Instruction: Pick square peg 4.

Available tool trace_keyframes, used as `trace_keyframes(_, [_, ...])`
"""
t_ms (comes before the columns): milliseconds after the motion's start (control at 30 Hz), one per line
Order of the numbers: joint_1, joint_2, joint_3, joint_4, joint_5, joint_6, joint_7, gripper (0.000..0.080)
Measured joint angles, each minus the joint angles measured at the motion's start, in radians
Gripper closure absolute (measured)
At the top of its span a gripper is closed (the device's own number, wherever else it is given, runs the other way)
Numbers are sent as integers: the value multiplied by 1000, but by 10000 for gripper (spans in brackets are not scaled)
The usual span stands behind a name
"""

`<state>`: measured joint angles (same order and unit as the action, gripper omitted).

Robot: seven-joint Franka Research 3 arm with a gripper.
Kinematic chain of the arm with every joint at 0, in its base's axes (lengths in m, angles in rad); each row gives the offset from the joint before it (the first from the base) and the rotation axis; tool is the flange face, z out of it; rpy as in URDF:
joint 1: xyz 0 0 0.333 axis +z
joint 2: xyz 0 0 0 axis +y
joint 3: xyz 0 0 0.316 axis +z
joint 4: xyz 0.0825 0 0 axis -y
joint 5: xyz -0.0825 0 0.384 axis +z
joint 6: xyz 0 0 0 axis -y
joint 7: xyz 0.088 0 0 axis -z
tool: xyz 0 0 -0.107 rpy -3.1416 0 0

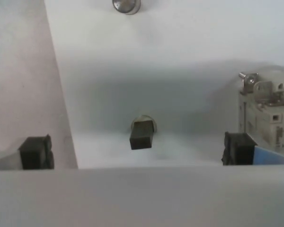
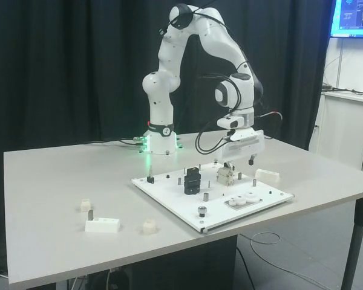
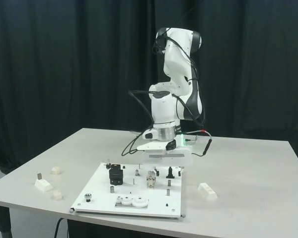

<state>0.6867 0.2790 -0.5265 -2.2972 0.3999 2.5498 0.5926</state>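
Note:
In the wrist view a small black square peg [image 1: 142,135] stands upright in a hole of the white board [image 1: 132,71]. It sits between my two black fingertips [image 1: 35,152], which are wide apart and touch nothing. My gripper [image 1: 137,151] is open and hangs a little above the peg. In the first room view the gripper [image 2: 240,162] hovers low over the far side of the board [image 2: 169,187]. The second room view shows the gripper [image 3: 168,171] just above the board's [image 3: 154,206] back edge. The peg is too small to pick out in either room view.
A white and metal fixture [image 1: 267,113] stands on the board close to one fingertip. A round metal peg [image 1: 126,4] sits further off. A black block [image 2: 192,180] and white gears [image 2: 242,200] are also on the board. Loose white blocks [image 2: 103,225] [image 2: 267,174] lie on the grey table.

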Motion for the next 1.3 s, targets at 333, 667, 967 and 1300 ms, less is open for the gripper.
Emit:
trace_keyframes(333, [0,0,-14,31,-17,-46,5,3])
trace_keyframes(667, [0,0,-26,86,-40,-107,5,2])
trace_keyframes(967, [0,0,-47,138,-75,-160,5,2])
trace_keyframes(1300, [-1,-1,-86,175,-101,-165,-36,2])
